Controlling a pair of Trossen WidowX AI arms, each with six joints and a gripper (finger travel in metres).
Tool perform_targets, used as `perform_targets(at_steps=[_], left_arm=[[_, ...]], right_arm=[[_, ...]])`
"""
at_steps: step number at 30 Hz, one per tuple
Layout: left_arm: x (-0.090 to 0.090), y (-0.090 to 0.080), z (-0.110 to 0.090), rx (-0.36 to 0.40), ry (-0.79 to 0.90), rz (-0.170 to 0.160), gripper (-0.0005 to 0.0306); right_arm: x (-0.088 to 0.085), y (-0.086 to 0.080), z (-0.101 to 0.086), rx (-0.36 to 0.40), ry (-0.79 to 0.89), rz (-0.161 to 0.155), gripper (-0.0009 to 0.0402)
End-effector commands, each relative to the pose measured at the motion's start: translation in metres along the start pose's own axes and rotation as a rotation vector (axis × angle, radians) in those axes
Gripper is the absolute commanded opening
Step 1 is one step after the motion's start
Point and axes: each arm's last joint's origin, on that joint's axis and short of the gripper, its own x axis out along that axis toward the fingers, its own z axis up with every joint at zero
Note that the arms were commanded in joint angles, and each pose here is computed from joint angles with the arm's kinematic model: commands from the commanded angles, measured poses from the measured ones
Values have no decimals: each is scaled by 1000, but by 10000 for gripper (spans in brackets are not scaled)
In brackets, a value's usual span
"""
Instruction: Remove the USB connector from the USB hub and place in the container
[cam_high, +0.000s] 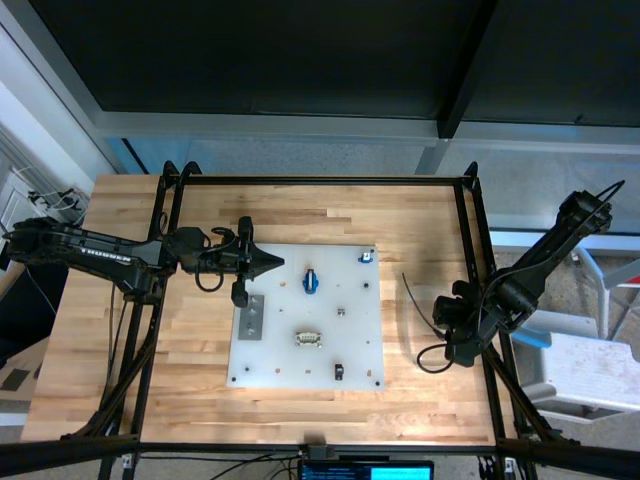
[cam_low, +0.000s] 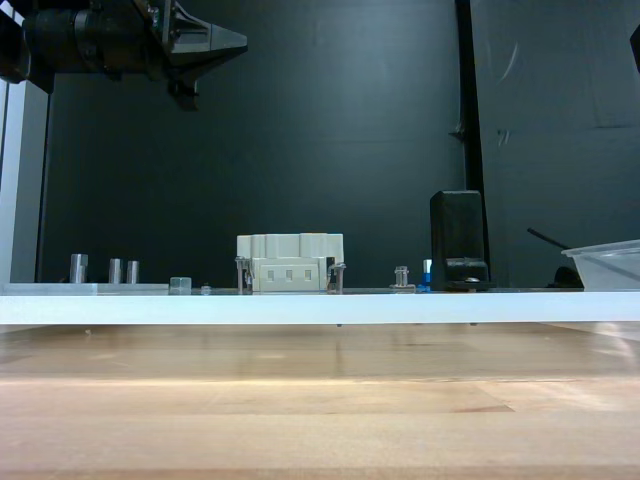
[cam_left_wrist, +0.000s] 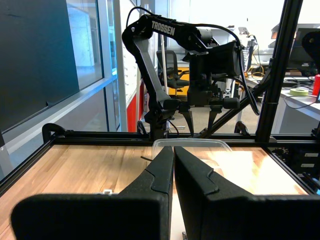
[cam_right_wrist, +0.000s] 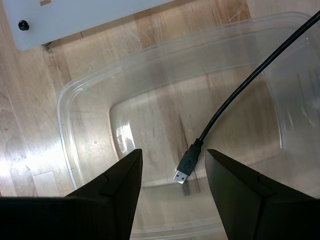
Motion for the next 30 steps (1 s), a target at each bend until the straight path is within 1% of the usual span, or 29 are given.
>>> perform_targets(at_steps=[1,30], left_arm=[[0,0,0,0,0,0,1],[0,0,0,0,0,0,1]], right_arm=[[0,0,0,-1,-1,0,169],[0,0,0,1,-1,0,165]])
